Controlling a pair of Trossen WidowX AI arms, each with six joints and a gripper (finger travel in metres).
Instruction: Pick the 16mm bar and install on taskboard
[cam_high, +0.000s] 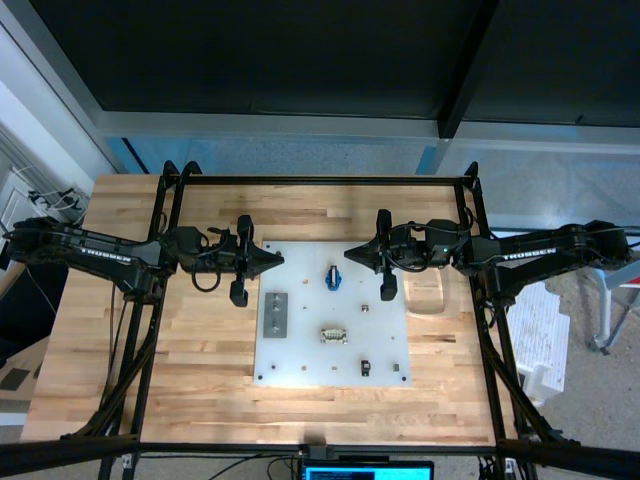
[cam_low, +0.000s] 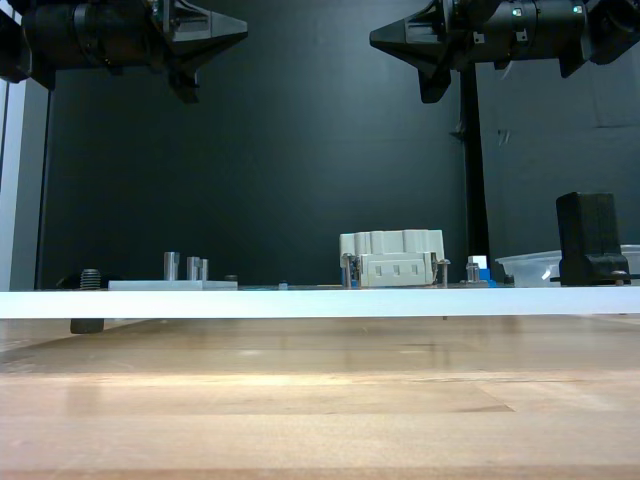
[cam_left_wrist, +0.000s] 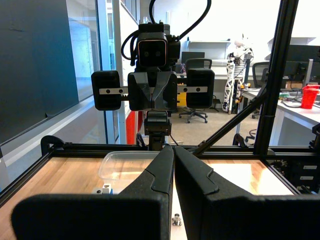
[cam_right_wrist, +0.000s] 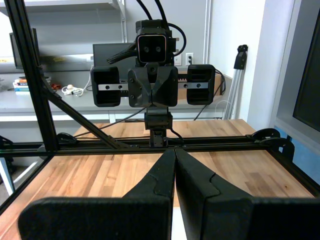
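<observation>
Left gripper (cam_high: 278, 258): hangs high over the taskboard's far left edge, pointing inward; its fingers are pressed together with nothing between them.
Grey metal block (cam_high: 275, 313): sits on the board's left side, with short pegs (cam_low: 172, 266) standing up from it.
Taskboard (cam_high: 300, 372): white panel lying flat on the wooden table (cam_high: 180, 370), between the two arms.
Blue part (cam_high: 333, 277): on the board's far middle, below the gap between the two gripper tips.
Silver connector (cam_high: 334, 336): near the board's centre, nearer to me than the blue part.
16mm bar: I cannot tell which piece it is.
Right gripper (cam_high: 350, 255): faces the left one, tips apart, equally high above the board; fingers closed tight, holding nothing.
Clear tray (cam_high: 428, 295): just beside the board's right edge, under the right arm.
</observation>
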